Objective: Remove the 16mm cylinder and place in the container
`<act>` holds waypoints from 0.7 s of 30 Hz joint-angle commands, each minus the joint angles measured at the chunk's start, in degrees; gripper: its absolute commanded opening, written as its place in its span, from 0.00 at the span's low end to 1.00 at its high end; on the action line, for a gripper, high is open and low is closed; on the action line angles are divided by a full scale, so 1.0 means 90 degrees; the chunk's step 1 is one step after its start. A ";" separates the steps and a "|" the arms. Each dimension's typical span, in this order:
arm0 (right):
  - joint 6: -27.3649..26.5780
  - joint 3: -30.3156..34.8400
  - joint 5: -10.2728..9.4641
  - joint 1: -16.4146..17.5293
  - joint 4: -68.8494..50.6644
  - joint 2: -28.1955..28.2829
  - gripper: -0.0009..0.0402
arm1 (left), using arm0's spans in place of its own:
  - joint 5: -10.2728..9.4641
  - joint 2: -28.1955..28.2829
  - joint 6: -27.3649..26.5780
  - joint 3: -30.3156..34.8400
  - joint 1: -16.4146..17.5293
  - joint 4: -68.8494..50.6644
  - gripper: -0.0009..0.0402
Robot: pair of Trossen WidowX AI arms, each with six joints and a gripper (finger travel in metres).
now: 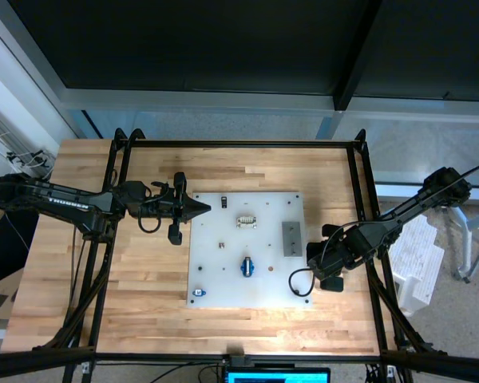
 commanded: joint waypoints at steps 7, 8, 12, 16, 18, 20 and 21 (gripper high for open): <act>-0.0083 0.0175 0.0087 -0.0068 -0.0005 -0.0017 0.46 | 0.0002 0.0000 0.0002 0.0002 0.0002 0.0000 0.02; -0.0102 0.0231 0.0121 -0.0112 -0.0010 -0.0022 0.46 | 0.0002 0.0000 0.0002 0.0002 0.0000 0.0000 0.02; -0.0357 0.0542 0.0119 -0.0444 -0.0007 -0.0073 0.47 | 0.0002 0.0000 0.0002 0.0002 0.0000 0.0000 0.02; -0.0899 0.0884 0.0119 -0.0867 0.0000 -0.0083 0.47 | 0.0002 0.0000 0.0002 0.0002 0.0002 0.0000 0.02; -0.1188 0.1032 0.0119 -0.1073 0.0090 -0.0083 0.46 | 0.0002 0.0000 0.0000 0.0002 0.0002 0.0000 0.02; -0.1467 0.1137 0.0121 -0.1297 0.0325 -0.0083 0.44 | 0.0002 0.0000 0.0002 0.0002 0.0000 0.0000 0.02; -0.1593 0.1171 0.0119 -0.1413 0.0493 -0.0083 0.43 | 0.0002 0.0000 0.0002 0.0002 0.0002 0.0000 0.02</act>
